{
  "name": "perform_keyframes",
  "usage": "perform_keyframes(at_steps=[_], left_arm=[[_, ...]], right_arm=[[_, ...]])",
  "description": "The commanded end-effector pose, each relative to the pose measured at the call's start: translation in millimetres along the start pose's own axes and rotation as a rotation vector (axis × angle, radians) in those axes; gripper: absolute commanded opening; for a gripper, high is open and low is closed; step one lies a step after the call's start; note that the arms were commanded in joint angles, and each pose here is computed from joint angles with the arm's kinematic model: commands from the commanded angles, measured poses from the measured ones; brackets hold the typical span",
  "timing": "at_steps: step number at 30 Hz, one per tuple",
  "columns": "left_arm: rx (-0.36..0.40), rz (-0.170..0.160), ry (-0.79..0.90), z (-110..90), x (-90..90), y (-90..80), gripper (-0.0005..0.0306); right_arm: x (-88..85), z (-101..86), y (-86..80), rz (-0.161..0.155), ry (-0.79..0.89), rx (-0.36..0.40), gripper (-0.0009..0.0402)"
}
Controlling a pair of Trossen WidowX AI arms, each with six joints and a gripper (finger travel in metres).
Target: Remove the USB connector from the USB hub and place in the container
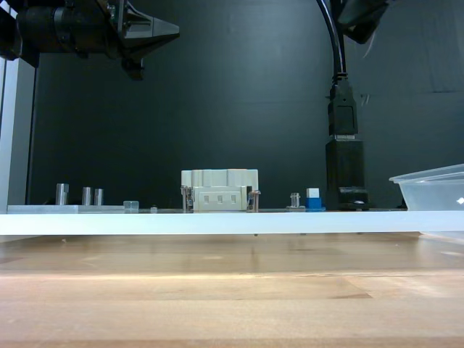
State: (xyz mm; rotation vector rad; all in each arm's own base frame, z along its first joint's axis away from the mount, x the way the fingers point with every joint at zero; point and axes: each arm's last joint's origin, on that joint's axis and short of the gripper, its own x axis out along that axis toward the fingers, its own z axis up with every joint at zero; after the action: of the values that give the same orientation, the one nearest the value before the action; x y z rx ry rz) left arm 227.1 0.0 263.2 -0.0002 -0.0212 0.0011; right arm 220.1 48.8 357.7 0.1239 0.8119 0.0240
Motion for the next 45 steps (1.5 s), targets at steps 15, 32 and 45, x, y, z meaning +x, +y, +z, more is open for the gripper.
perform_keyframes(at_steps=[15, 32, 45], left_arm=[[0.0, 0.0, 0.0, 0, 0.0, 0.0, 0.0001], [0.0, 0.0, 0.0, 0, 0.0, 0.0, 0.0001], [0.0, 0.0, 0.0, 0, 0.0, 0.1, 0.0001]], right_arm=[[35.8, -25.6, 70.2, -0.002, 0.158, 0.026, 0.0114], [73.5, -4.7, 109.0, -0.031, 0.196, -0.016, 0.016], [111.8, 0.3, 127.5, -0.057, 0.241, -0.045, 0.016]])
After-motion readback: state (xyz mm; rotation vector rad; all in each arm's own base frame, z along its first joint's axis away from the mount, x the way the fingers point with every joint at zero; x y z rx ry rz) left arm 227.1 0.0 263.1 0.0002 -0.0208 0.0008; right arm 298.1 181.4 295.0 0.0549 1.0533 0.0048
